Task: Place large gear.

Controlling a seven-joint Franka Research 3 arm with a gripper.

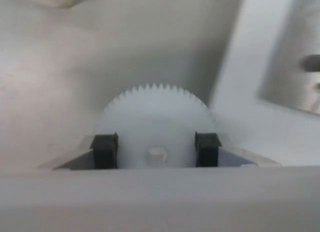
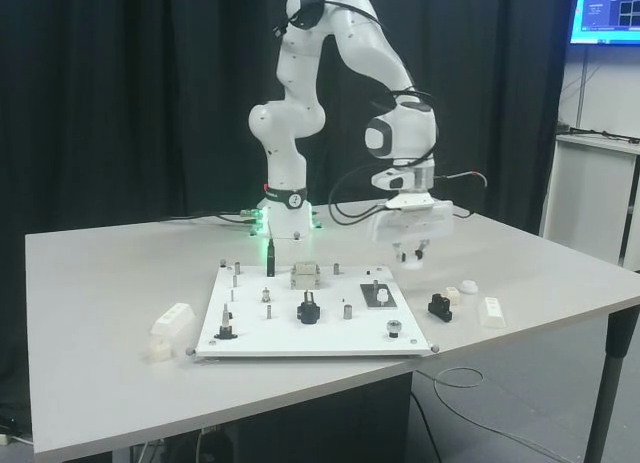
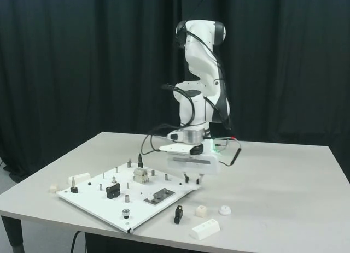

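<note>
No readable writing, brand or label anywhere. Left of centre in the first room view: flat white assembly board (image 2: 300, 338) studded with pegs, lying on the grey surface (image 2: 90, 283). Right of centre, just above that board's edge: gripper (image 2: 413, 251) of the white arm (image 2: 345, 43). Black fingers (image 1: 106, 151) clenched on the white toothed large gear (image 1: 157, 124), held off the surface at lower centre of the wrist view.

- You have black curtains (image 3: 82, 62) hanging behind the whole scene.
- Grey table (image 2: 90, 283) in front of them, its leg (image 2: 607, 388) showing at one corner.
- White cabinet (image 2: 590, 188) off to the side, a lit screen (image 2: 605, 11) mounted above it.
- Cable (image 2: 455, 376) loops below the table edge.
</note>
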